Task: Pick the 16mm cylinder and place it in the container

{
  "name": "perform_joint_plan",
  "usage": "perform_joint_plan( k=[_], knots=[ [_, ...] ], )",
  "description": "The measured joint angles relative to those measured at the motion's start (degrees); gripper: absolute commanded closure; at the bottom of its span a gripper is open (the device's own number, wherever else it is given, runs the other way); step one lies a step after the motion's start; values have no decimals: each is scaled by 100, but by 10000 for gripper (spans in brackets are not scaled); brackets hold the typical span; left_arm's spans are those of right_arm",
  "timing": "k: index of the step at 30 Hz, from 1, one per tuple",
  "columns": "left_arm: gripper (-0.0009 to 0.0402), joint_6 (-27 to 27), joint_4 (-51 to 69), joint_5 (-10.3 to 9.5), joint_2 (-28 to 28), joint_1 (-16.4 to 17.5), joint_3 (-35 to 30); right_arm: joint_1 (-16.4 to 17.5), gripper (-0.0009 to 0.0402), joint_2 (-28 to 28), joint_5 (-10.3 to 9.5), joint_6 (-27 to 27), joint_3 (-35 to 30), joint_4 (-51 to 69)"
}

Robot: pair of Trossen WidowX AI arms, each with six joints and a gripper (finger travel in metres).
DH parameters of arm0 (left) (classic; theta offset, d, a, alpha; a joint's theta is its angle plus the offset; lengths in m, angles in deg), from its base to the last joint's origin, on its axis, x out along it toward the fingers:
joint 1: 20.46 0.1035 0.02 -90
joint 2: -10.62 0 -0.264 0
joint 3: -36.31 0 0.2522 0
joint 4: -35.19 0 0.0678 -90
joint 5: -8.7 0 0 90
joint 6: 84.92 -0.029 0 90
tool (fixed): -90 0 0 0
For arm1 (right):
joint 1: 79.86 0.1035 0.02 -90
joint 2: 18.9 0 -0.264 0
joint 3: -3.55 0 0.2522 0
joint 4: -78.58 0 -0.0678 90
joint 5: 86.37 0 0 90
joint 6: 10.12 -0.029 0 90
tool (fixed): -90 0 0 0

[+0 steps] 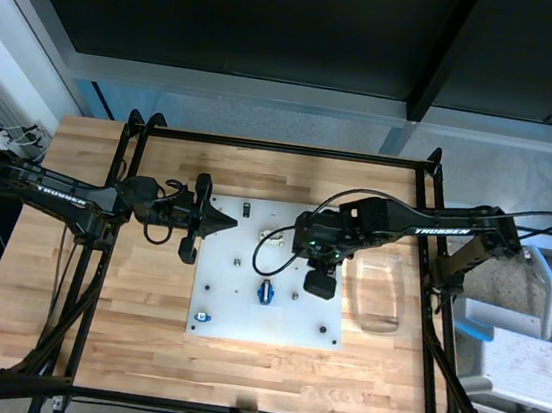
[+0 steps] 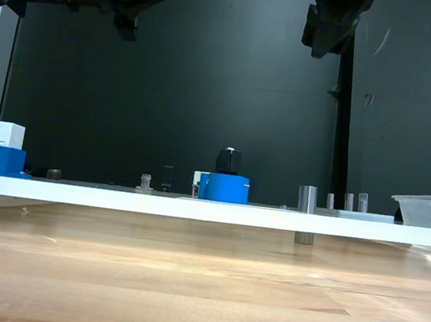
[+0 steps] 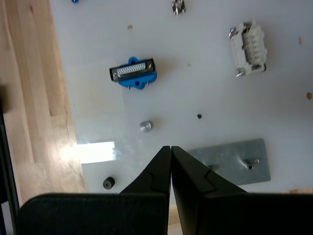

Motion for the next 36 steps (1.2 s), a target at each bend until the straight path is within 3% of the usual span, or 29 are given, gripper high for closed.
perform_joint_plan(
  k=[7,21,36],
  knots=[
    [393,0,0,0,0,0,2,221,393,168,343,127,20,170],
    [393,-2,4,0,0,0,2,385,388,492,348,140,50,-7],
    [393,0,4,-2,0,0,2,505,253,1001,369,122,52,-223]
  ],
)
